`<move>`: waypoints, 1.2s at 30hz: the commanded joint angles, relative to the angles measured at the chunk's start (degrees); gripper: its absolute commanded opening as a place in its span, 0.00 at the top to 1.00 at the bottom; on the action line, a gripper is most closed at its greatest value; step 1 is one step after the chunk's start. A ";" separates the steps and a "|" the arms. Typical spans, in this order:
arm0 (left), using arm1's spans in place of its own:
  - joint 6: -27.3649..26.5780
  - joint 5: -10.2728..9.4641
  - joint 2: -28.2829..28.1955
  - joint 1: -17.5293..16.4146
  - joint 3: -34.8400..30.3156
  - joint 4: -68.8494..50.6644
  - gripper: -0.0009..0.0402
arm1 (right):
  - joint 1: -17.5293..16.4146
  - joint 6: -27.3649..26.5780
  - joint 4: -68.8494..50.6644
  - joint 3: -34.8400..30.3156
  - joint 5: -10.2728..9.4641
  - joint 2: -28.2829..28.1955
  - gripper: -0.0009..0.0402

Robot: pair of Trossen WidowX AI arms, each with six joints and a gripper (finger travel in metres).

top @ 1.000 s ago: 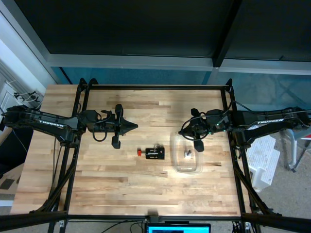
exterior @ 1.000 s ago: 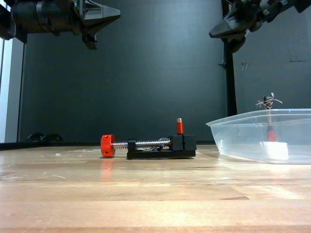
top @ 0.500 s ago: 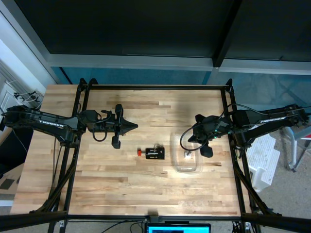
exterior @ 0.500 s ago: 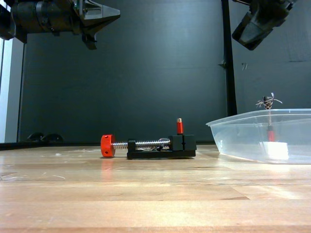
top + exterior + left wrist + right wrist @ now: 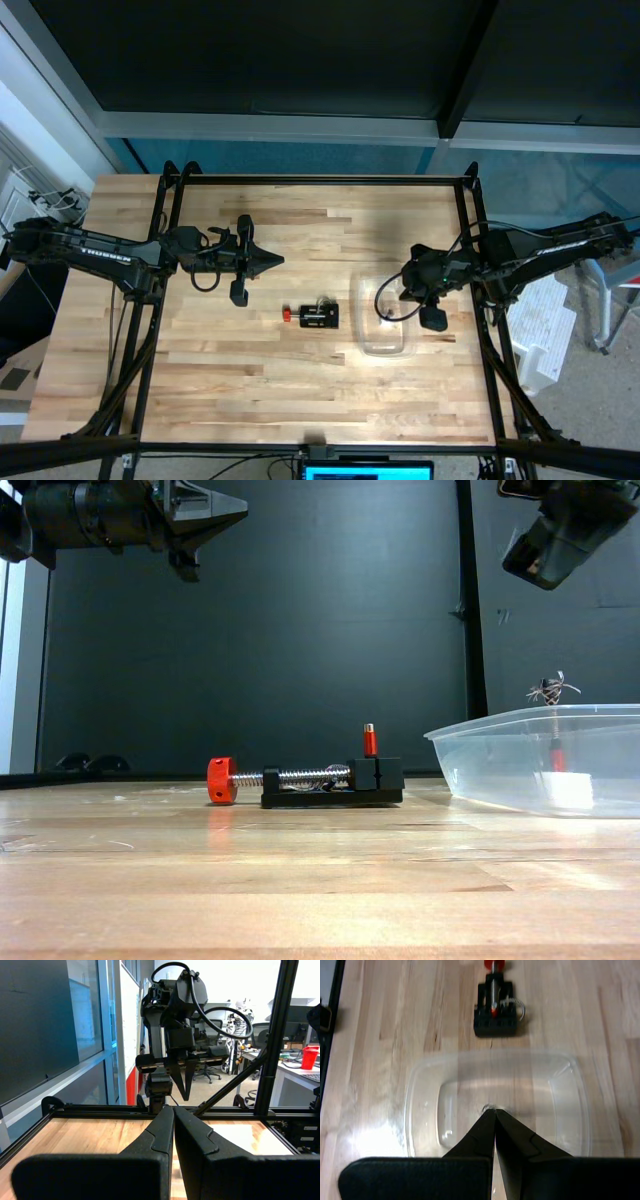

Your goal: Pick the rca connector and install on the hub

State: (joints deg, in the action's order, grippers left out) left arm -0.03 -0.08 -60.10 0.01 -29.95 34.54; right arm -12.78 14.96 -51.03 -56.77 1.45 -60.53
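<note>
RCA connector [image 5: 487, 1107] is not yet picked: it is seen lying inside the clear plastic tray [image 5: 415, 1105], directly below and just ahead of the tips of the right gripper [image 5: 494, 1114]. That gripper is held high above the tray, pointed down at it, with its fingers pressed together and nothing between them. In the low view a clear gap is seen between the gripper and the tray rim, so no contact is made with tray or connector.

Further ahead of the right gripper, beyond the tray's far wall and apart from it, the hub [image 5: 495, 1022] is found on the wooden table [image 5: 250, 400], with its red knob at the end turned away from the gripper. Nothing fresh is seen fitted on it from here, so the install is judged not begun.

Left gripper [image 5: 173, 1109] is parked up high at the other side, also closed and empty. The hub lies below it and off to one side, well apart, and the left arm is judged to have no part in the work at present.

So the count stands at nothing completed. The gripper has to be opened and lowered into the tray, the connector has to be grasped and carried over to the hub, and then it has to be seated.

As for writing, "TROSSEN" is read in white along the left arm [image 5: 100, 255] in the high view. No label or brand can be made out on the hub, the tray or the connector.
</note>
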 commanded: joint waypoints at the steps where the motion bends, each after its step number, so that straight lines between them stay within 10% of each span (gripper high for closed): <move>1: 0.02 0.02 -0.02 -0.02 0.00 0.00 0.98 | -0.28 0.26 -1.38 0.02 0.02 0.00 0.98; 15: 0.02 0.02 0.00 0.00 0.00 0.00 0.98 | -0.79 4.50 -6.08 0.02 0.20 -0.92 0.86; 26: 0.02 0.02 0.00 0.00 0.00 0.00 0.98 | -1.11 5.16 -6.97 0.04 0.72 -10.40 0.59; 36: 0.02 0.02 -0.02 0.00 0.00 0.00 0.98 | -1.36 5.16 -3.82 0.07 1.97 -17.27 0.57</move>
State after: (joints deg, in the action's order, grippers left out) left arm -0.03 -0.05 -60.10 0.01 -29.95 34.54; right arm -14.06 20.16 -55.31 -56.73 3.42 -77.12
